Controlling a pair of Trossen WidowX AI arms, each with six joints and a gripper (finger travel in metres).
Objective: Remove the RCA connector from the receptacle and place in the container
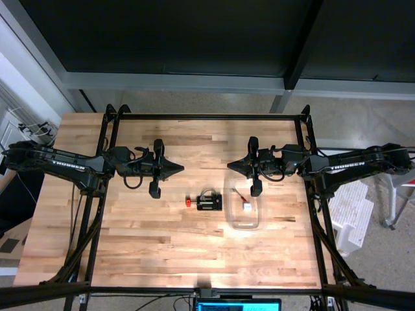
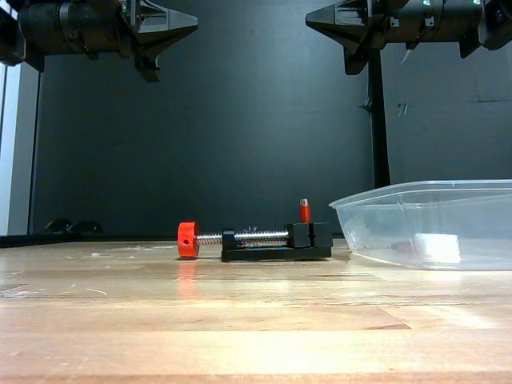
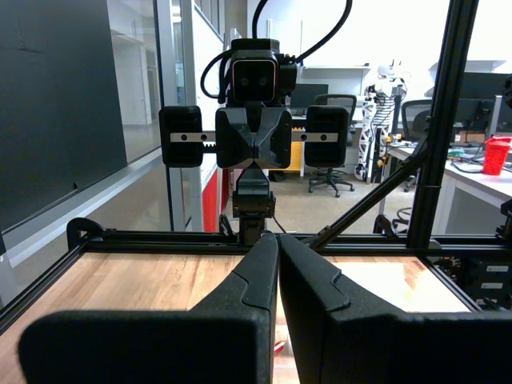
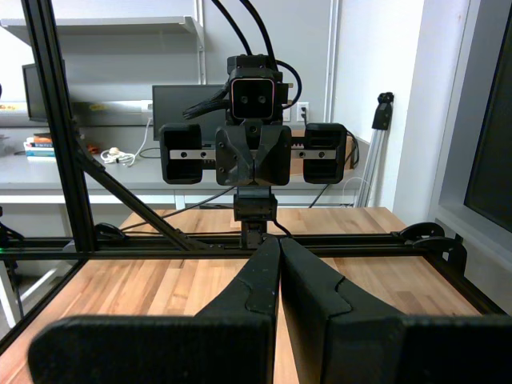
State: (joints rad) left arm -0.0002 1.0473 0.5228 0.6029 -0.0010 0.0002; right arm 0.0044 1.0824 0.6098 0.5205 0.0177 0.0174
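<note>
Both arms hang high over the surface, closed and empty: the left end effector [image 1: 180, 168] at 10 o'clock of the receptacle [image 1: 207, 202], the right end effector [image 1: 229, 166] at 1 o'clock. The RCA connector [image 1: 238, 193] lies inside the container [image 1: 249, 220], beside a white square piece [image 1: 247, 206]. I judge the task finished, with no next move needed and nothing in the way.

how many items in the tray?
2 in the tray: connector near its far-left corner, white piece mid-tray. Left gripper and right gripper shut, parked high.
</note>
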